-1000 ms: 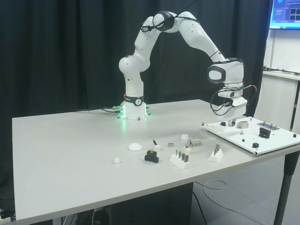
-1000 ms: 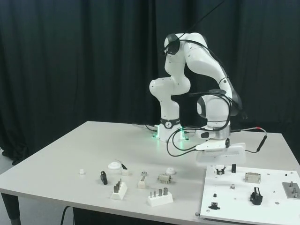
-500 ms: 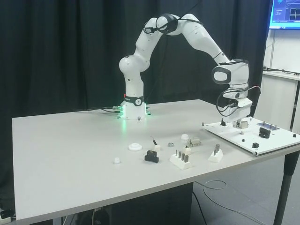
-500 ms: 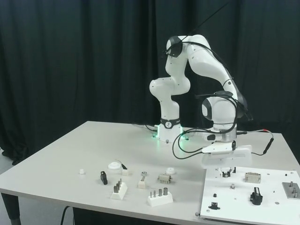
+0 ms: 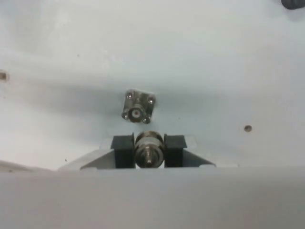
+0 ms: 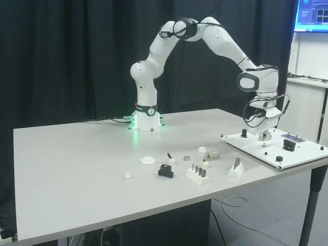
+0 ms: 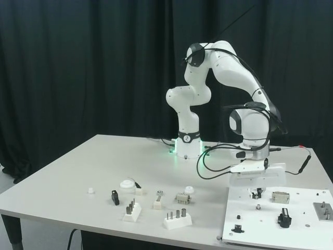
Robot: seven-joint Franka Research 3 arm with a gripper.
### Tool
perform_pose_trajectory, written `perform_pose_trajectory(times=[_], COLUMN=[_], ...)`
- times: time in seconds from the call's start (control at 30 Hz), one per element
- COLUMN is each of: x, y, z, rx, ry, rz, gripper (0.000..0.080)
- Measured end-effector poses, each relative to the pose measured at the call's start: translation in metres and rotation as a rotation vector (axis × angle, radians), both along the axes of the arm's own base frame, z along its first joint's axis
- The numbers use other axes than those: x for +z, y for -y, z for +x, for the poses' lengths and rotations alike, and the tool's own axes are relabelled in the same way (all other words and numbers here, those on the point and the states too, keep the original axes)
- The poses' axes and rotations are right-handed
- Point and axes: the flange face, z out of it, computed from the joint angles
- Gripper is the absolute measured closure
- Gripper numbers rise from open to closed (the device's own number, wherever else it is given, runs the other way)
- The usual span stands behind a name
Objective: Insert BNC.
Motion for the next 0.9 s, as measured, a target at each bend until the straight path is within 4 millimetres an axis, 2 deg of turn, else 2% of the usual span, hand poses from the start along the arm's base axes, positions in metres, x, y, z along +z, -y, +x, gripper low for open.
perform_pose_trajectory(times=[0.9], x=[-0.011], y=[-0.012], z=[0.001], rx=[0.009], ry=[-0.010], rz=[-0.021], gripper=[0.0675])
